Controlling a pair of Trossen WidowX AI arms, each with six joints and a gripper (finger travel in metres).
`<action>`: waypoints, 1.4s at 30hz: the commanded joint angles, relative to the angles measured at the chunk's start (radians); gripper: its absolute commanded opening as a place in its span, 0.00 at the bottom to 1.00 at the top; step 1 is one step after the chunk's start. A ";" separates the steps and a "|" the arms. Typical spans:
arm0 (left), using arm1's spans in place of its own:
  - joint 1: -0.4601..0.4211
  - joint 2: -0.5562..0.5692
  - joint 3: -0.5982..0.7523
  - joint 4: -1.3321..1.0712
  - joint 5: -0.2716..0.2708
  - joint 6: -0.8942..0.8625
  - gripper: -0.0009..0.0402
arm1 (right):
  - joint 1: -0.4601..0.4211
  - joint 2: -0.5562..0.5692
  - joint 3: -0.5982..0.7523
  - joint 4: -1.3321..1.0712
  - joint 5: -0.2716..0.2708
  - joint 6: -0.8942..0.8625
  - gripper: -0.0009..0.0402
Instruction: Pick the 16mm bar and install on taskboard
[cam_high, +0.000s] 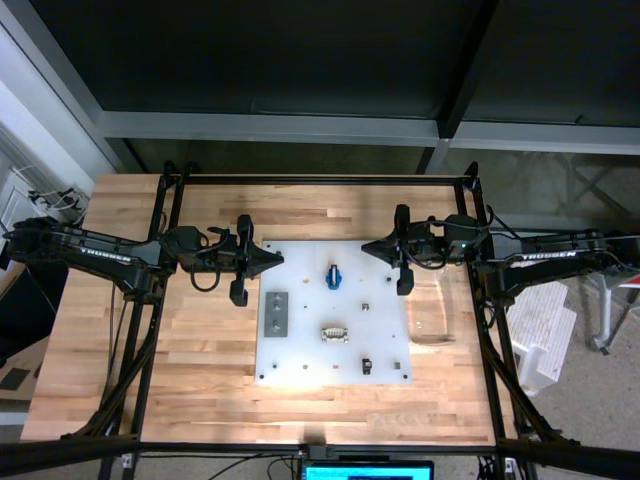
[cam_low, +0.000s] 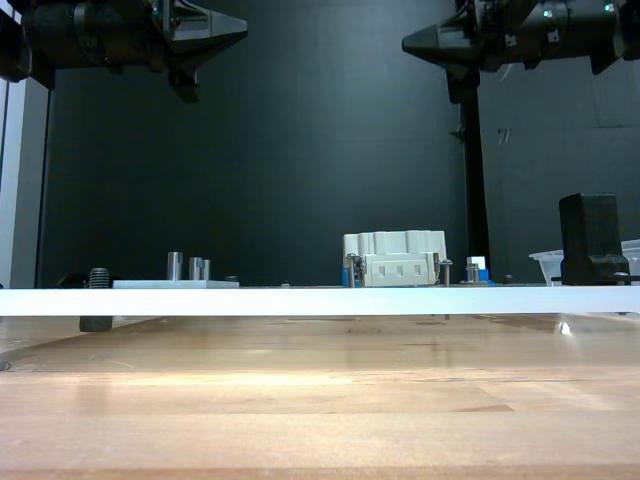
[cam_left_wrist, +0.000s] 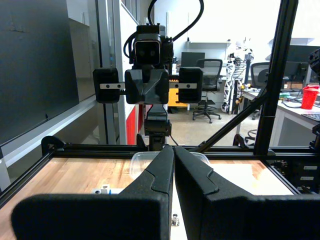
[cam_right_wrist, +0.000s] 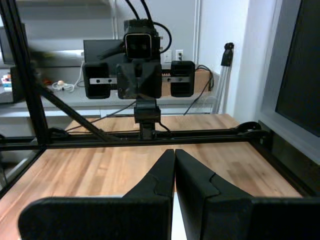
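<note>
My left gripper (cam_high: 278, 256) hovers shut and empty over the far left edge of the white taskboard (cam_high: 300, 365), pointing right. My right gripper (cam_high: 367, 249) hovers shut and empty over the far right part of the board, pointing left. In the low view both the left gripper (cam_low: 243, 28) and the right gripper (cam_low: 406, 43) hang high above the board. Closed fingertips show in the left wrist view (cam_left_wrist: 173, 149) and in the right wrist view (cam_right_wrist: 175, 151). No 16mm bar is held. A slim shape (cam_high: 436, 340) lies in the clear tray (cam_high: 447, 300) right of the board; I cannot tell if it is the bar.
On the board sit a grey block with two pegs (cam_high: 275, 313), a blue part (cam_high: 334, 276), a white connector (cam_high: 335, 334) and a small black piece (cam_high: 367, 365). A black frame (cam_high: 320, 180) surrounds the wooden table (cam_high: 120, 370).
</note>
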 joint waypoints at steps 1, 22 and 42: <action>0.000 0.000 0.000 0.000 0.000 0.000 0.02 | 0.002 0.001 -0.005 0.018 0.001 -0.002 0.02; 0.000 0.000 0.000 0.000 0.000 0.000 0.02 | 0.001 0.001 -0.025 0.038 -0.001 -0.006 0.02; 0.000 0.000 0.000 0.000 0.000 0.000 0.02 | 0.001 0.001 -0.018 0.037 -0.001 -0.002 0.02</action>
